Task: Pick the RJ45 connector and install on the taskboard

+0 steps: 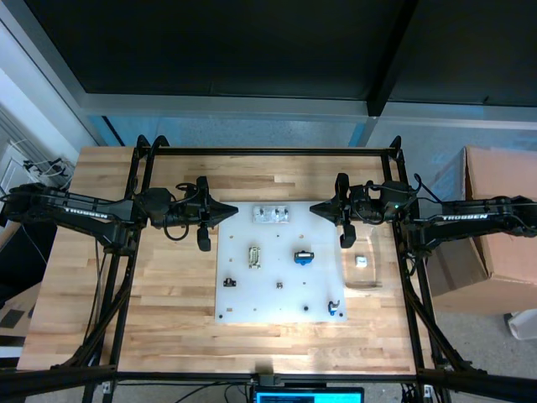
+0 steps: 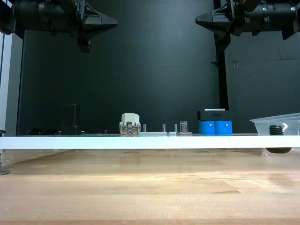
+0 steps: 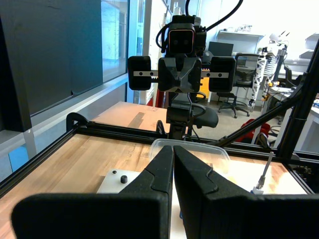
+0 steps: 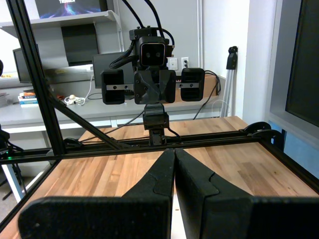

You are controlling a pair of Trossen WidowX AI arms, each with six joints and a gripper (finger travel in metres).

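Both arms hang high above the table, facing each other. My left gripper [image 1: 235,210] is over the white board's [image 1: 252,294] far left edge, shut and empty, its fingertips [image 3: 169,157] pressed together. My right gripper [image 1: 312,208] is over the far right edge, also shut with nothing between its fingertips [image 4: 172,157]. The clear tray [image 1: 375,281] lies right of the board, and the white block [image 1: 361,261] in it shows no darker piece and no cable. The blue jack [image 1: 336,309] at the board's near right corner carries a small grey-dark piece on top. I cannot tell whether that is the connector.
On the board stand a blue part [image 1: 303,257], a pale connector housing [image 1: 253,257] and a metal fitting [image 1: 271,215]. A dark ribbed piece [image 2: 277,128] shows by the tray wall. Black frame rails surround the wooden table. A cardboard box [image 1: 499,218] sits at right.
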